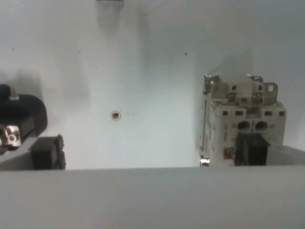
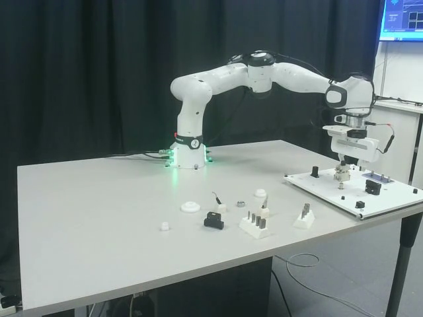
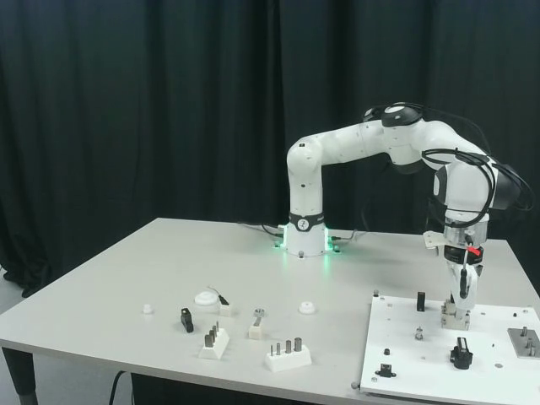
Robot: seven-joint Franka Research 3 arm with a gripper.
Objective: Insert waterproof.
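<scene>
A white board (image 2: 396, 198) lies at the table's right end. On it stands a white connector block with a metal bracket (image 1: 243, 119), also seen from the room cameras (image 2: 342, 176) (image 3: 456, 318). My gripper (image 2: 342, 166) (image 3: 461, 295) points straight down just above this block. A black piece (image 1: 251, 149) shows in front of the block's lower face; what it is cannot be made out. A black connector with a metal tip (image 1: 19, 121) sits on the board (image 1: 143, 71) to one side. A pale band hides the lower part of the wrist view.
More black parts stand on the board (image 2: 315, 172) (image 2: 372, 187) (image 3: 461, 354). Loose on the table are a black part (image 2: 213, 220), two white peg holders (image 2: 256, 223) (image 2: 304, 216) and white discs (image 2: 190, 207). The arm's base (image 2: 187, 150) glows green.
</scene>
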